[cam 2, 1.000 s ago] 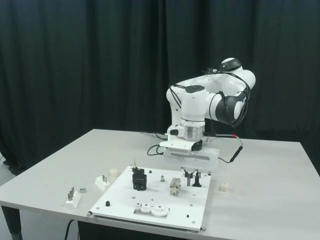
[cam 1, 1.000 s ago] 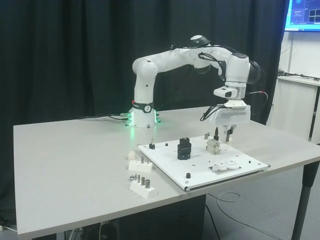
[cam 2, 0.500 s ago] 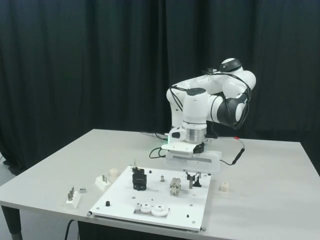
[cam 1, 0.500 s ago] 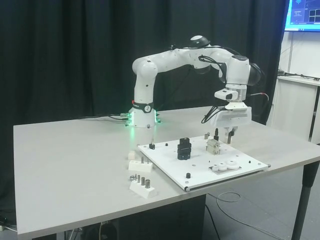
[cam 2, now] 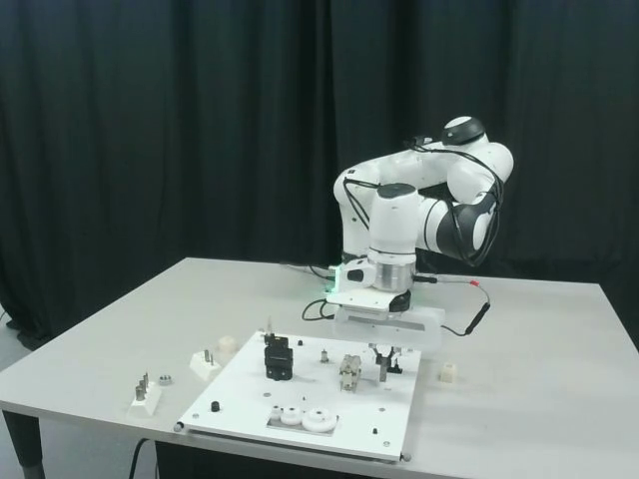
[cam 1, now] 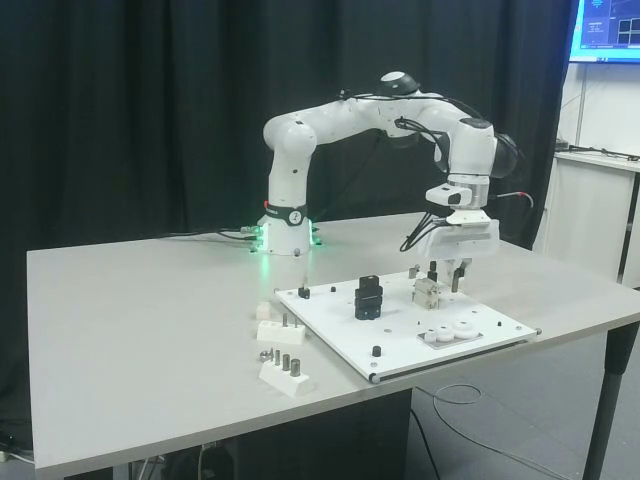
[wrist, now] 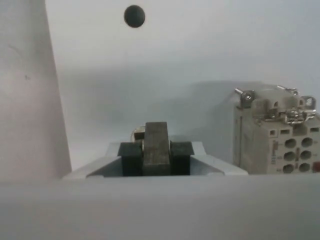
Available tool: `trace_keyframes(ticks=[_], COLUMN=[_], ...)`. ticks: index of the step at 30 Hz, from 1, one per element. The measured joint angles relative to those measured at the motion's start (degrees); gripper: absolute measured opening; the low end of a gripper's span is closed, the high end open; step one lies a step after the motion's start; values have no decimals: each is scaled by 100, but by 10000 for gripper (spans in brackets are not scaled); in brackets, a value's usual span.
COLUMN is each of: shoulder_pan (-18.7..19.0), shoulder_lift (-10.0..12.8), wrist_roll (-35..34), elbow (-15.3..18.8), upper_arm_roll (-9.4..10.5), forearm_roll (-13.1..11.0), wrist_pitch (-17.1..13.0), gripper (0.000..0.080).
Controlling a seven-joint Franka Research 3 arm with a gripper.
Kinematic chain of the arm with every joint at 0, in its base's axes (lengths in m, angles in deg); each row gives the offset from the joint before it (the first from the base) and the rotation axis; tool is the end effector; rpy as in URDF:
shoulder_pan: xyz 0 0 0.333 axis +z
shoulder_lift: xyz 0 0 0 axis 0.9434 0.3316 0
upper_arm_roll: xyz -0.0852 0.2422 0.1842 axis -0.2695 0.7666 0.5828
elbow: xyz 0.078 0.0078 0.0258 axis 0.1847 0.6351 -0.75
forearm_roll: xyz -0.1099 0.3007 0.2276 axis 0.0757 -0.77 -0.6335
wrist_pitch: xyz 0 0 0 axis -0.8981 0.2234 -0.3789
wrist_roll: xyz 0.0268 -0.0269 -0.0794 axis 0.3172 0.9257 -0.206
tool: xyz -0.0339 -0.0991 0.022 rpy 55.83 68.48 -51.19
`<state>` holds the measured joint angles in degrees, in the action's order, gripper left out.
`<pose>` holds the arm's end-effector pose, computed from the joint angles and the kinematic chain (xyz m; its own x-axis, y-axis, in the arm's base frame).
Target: Insert square peg 3.
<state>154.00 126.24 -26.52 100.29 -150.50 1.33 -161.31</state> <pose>0.5752 0.1571 0.2542 0.6805 -0.7309 0.0514 -0.7322 -0.6809 0.0118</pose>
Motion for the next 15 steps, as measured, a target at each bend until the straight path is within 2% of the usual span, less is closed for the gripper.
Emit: trace_keyframes(ticks=[9,15], shoulder_pan=[132,143], shoulder_lift=[-62,-63], wrist_roll=[0,23], elbow=[231,267], upper_arm_roll=[41,55], forearm_roll=[-112,-126], wrist_pitch=[-125,-126], gripper=[113,113])
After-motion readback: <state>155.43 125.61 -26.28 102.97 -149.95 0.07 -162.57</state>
